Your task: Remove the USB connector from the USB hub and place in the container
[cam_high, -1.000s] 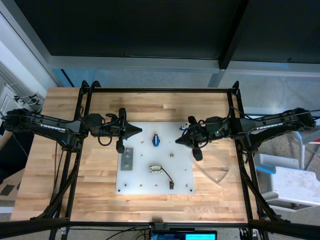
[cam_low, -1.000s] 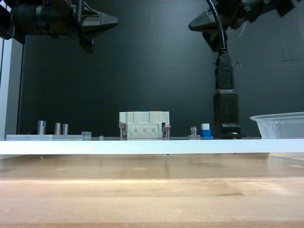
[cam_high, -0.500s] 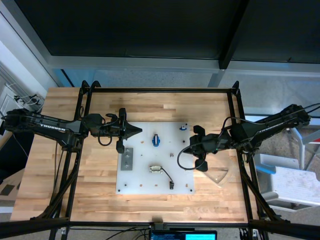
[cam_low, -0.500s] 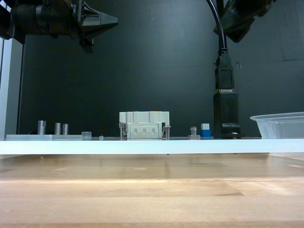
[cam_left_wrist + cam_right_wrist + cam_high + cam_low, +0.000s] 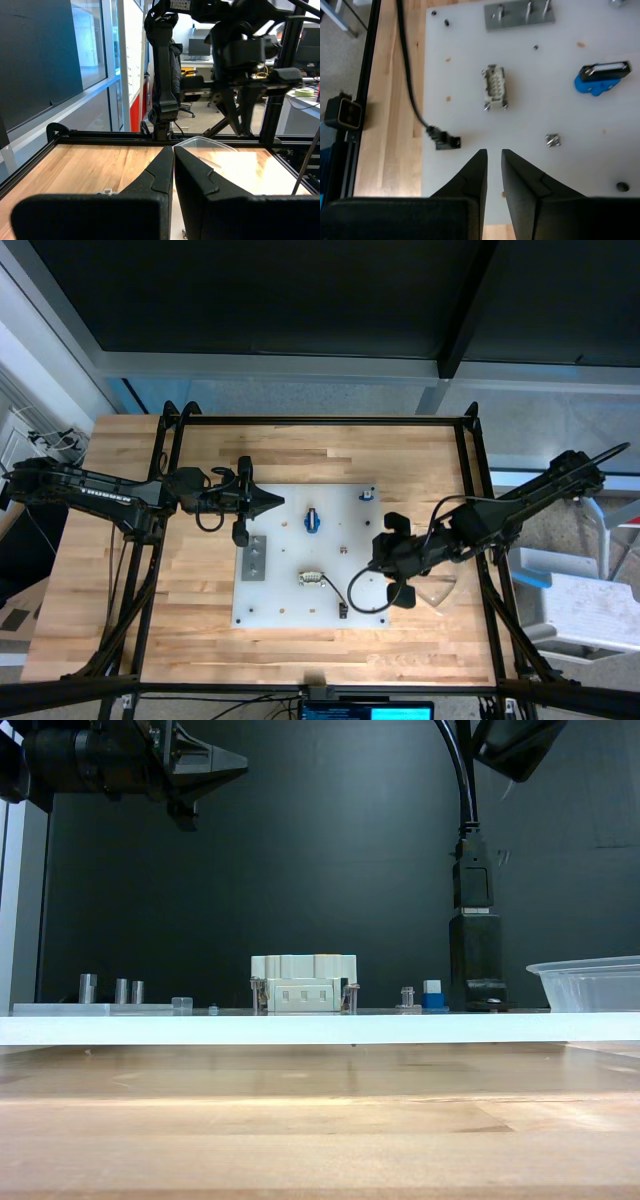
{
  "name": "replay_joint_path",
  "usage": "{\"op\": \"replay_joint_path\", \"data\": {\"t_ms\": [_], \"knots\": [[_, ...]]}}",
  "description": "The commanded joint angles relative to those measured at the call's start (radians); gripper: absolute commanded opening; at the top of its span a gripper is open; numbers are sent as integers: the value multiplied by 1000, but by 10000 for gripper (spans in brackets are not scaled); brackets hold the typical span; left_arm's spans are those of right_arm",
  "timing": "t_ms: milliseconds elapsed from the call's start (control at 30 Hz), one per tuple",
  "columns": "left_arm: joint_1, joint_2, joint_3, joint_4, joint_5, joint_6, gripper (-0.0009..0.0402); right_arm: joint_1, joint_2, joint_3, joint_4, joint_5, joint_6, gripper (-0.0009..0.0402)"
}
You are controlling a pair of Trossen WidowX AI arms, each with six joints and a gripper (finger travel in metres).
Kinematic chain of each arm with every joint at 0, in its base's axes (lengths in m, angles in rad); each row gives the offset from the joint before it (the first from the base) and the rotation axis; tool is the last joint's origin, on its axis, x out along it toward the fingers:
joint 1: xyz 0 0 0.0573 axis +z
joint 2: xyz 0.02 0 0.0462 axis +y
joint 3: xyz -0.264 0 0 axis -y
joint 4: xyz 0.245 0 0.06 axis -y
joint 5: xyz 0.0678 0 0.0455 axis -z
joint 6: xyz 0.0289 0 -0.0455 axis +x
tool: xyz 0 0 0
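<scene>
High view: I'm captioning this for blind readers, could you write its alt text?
The right gripper hovers over the right side of the white board, between the plugged-in USB connector and the clear container beside the board. The left gripper is parked above the board's far-left corner.

The left arm (image 5: pixel 90 488) reaches level from the table's (image 5: pixel 130 590) left edge. The left gripper (image 5: pixel 278 502) hangs high, left of the middle, pointing at the right edge with its fingers (image 5: pixel 161 167) pressed together. The right arm (image 5: pixel 540 490) slants inward from the right edge toward the near edge. The right gripper (image 5: pixel 377 562) tips steeply down over the table's right half, its fingers (image 5: pixel 476 170) a narrow slit apart and empty.
</scene>
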Motion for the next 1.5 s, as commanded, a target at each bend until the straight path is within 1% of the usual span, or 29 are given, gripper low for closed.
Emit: {"op": "replay_joint_path", "data": {"t_ms": [33,367,400,467,567,700,800,1133,1233,1333,1500], "knots": [[0,0,0,0,0,0,1,22,37,33,-26,14,29,53],[0,0,0,0,0,0,1,72,122,82,-31,19,73,110],[0,0,0,0,0,0,1,77,125,82,-31,23,79,114],[0,0,0,0,0,0,1,87,139,81,-31,41,89,120],[0,0,0,0,0,0,1,100,159,81,-23,44,93,127],[0,0,0,0,0,0,1,113,189,81,11,47,110,131],[0,0,0,0,0,0,1,119,204,81,31,71,117,130],[0,0,0,0,0,0,1,132,269,81,90,71,125,130],[0,0,0,0,0,0,1,134,283,81,108,76,125,130],[0,0,0,0,0,0,1,135,298,81,117,94,132,130],[0,0,0,0,0,0,1,136,319,81,138,96,132,130]]}}
